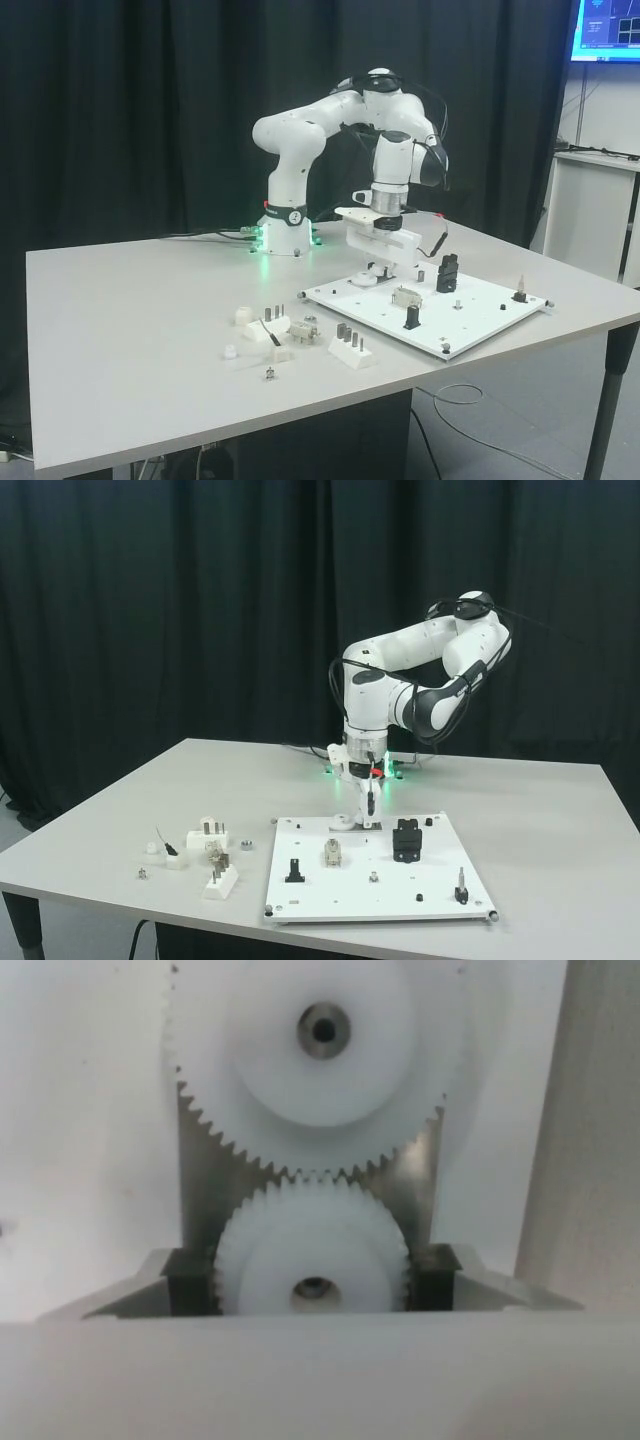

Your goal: Insert medium gear.

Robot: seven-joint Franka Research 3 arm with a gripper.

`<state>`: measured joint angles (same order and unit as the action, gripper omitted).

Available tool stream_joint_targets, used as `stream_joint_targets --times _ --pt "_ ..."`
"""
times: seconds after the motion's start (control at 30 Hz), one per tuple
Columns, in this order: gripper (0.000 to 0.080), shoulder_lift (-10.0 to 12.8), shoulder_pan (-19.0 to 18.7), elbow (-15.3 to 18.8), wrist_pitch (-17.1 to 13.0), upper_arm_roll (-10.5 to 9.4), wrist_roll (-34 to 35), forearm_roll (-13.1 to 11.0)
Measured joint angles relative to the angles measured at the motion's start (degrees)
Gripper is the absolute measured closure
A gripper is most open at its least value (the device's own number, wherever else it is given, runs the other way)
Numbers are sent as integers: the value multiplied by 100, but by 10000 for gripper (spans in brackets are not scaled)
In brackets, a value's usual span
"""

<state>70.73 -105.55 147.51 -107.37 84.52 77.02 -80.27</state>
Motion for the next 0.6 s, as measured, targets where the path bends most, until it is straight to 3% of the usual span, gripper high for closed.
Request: stream_joint_targets --times 0.33,0.6 --pt "403 0 -13 8 -17 -5 -936 4" --pt "403 -1 -14 13 -15 -2 -943 3"
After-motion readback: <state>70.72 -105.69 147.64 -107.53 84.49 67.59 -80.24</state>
